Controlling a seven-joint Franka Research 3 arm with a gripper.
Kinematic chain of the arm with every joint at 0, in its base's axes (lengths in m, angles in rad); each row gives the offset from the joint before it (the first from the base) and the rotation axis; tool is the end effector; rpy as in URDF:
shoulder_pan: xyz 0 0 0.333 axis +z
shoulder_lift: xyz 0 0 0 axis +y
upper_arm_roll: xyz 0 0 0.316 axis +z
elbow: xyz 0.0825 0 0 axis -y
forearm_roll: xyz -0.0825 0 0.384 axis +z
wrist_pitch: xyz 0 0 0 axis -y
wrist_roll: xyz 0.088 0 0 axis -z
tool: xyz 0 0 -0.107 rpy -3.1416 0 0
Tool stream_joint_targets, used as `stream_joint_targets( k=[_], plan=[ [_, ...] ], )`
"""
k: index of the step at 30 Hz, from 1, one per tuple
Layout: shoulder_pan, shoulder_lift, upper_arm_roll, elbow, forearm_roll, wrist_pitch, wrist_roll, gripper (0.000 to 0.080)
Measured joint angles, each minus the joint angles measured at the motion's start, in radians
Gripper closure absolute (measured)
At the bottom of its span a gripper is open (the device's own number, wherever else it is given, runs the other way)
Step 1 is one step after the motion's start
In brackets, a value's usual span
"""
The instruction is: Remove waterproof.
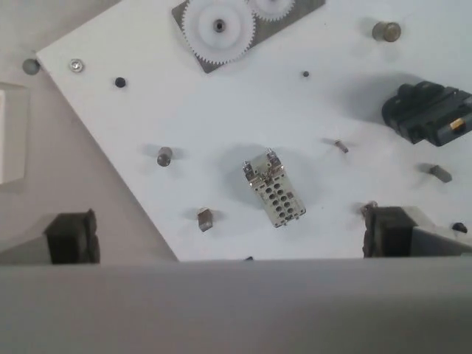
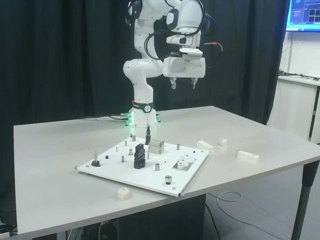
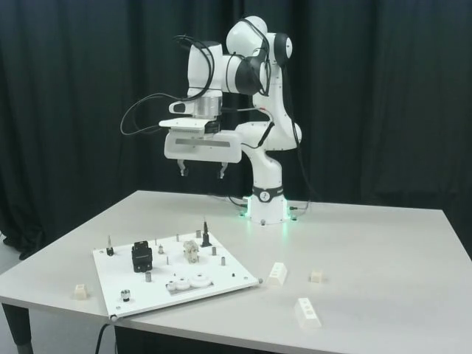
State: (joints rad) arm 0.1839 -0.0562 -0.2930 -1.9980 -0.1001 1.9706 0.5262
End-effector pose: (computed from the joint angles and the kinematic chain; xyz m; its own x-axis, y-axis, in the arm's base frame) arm 0.5398 -0.0678 0.4853 0.8263 -0.5601 0.0604 -0.5630 -0.8247 0.0538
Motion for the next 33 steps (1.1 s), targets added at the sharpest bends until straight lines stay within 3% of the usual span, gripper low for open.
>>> stream_joint_targets(
  k=[33],
  plan=[
    [-0.006,0.018,-0.005,0.011,0.001,0.003,-0.055,0.0003]
  ],
)
